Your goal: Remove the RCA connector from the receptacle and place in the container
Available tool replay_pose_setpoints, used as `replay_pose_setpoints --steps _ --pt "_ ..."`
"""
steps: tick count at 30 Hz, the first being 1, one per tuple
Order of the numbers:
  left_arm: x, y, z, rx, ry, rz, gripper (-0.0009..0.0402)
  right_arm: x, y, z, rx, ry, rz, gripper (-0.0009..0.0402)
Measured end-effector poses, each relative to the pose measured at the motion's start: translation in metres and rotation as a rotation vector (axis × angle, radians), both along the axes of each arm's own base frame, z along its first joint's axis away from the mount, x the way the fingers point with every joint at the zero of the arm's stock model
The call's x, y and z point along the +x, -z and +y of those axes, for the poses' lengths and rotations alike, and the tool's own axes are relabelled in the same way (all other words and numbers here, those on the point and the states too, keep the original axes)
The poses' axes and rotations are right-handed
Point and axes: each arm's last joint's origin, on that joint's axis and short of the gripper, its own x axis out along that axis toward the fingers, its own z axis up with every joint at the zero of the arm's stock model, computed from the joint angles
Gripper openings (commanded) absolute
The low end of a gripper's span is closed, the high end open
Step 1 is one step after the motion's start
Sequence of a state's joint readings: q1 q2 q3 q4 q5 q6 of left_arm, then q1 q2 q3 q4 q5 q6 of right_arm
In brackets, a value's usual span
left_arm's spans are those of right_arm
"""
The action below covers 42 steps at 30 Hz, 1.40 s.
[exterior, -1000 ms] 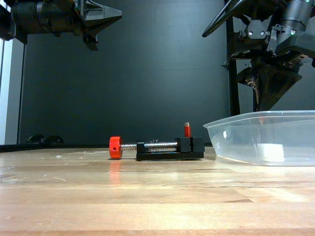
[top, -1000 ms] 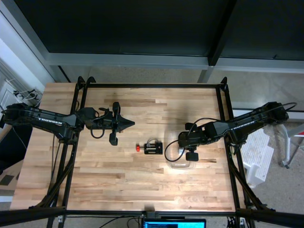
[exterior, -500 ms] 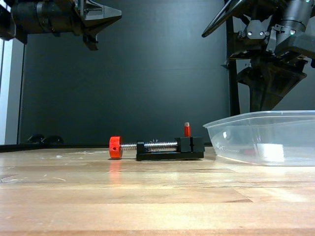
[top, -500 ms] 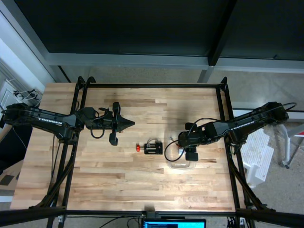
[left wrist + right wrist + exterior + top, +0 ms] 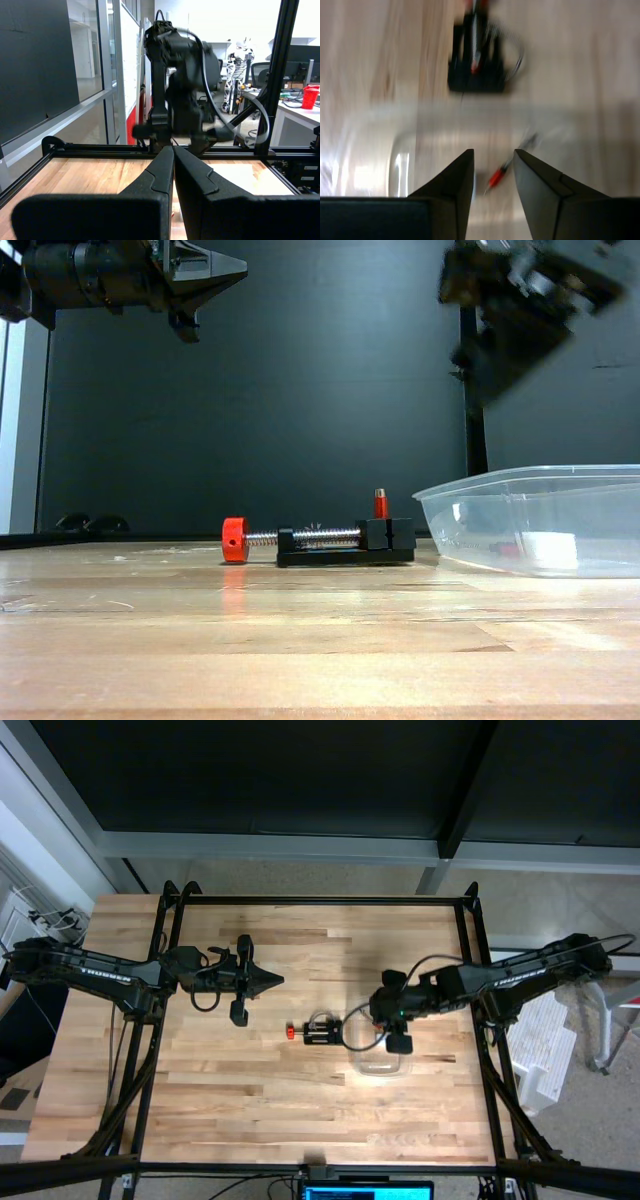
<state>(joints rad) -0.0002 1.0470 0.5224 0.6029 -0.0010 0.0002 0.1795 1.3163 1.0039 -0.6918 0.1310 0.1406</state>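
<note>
Even overhead light, dark backdrop. Right gripper [image 5: 495, 370] motion-blurred over the container [image 5: 480, 530]; right wrist view smeared. Left gripper [image 5: 240, 275], high left, sharp.

A light wooden table [image 5: 250, 1110] of butcher-block strips fills the middle of the room, boxed in by a black metal frame [image 5: 320, 901] that runs along its far edge and down both sides. At the near edge a small screen [image 5: 367, 1190] glows blue. Off to the right, on the grey floor [image 5: 560, 920], sits a white heap [image 5: 545, 1055], perhaps papers or plastic. To the left, white cables [image 5: 45, 923] lie tangled. Behind the table stands a dark panel [image 5: 330, 380]. Farther off, office desks carry a red cup [image 5: 310, 96].
</note>
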Motion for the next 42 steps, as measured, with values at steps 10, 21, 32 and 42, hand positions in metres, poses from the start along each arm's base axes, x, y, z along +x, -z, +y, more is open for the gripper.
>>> replay_pose_setpoints --steps 10,21,32,42 --pt "0.0 0.0 0.0 0.0 0.0 0.0 0.0 0.019 -0.057 -0.027 -0.017 -0.026 -0.269 0.0016" --pt "0.0 0.0 0.0 0.0 0.0 0.0 0.0 0.034 -0.085 -0.031 -0.029 -0.042 -0.601 0.0" --pt "0.0 0.0 0.0 0.0 0.0 0.0 0.0 0.042 -0.083 -0.038 -0.016 -0.044 -0.892 0.0" --pt "0.0 0.0 0.0 0.0 0.0 0.0 0.0 0.037 -0.057 -0.045 -0.004 -0.015 -1.016 0.0"
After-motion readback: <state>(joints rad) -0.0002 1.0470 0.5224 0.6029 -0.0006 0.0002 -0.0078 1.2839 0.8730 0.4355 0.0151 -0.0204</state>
